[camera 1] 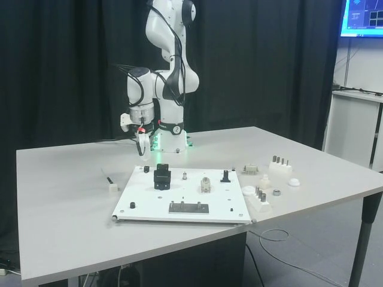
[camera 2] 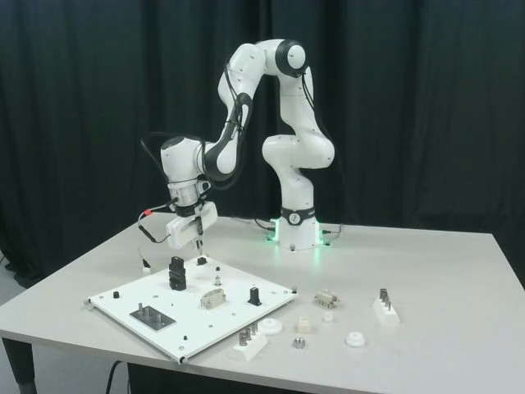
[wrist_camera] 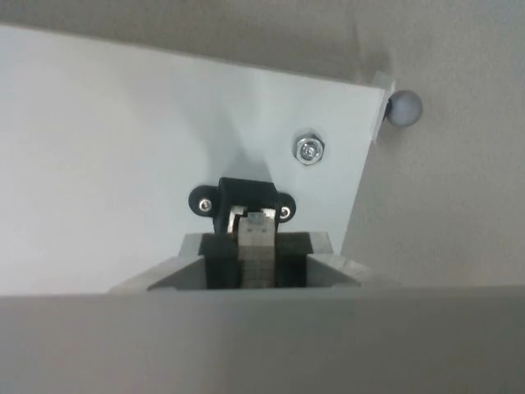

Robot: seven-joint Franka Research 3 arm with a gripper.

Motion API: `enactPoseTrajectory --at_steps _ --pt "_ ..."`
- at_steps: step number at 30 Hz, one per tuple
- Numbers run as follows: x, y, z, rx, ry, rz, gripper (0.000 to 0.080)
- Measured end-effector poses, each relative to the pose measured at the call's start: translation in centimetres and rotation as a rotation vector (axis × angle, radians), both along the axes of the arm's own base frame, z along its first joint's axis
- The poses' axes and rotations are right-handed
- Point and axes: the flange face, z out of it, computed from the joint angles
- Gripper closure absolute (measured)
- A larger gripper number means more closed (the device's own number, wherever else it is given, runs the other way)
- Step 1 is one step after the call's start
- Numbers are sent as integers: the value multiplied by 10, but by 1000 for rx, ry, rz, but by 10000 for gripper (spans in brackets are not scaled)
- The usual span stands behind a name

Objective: Insert Ethernet.

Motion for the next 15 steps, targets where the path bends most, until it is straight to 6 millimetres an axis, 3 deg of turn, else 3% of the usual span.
enactPoseTrajectory --at_steps 15 --pt "0 -1 -4 12 -14 7 715"
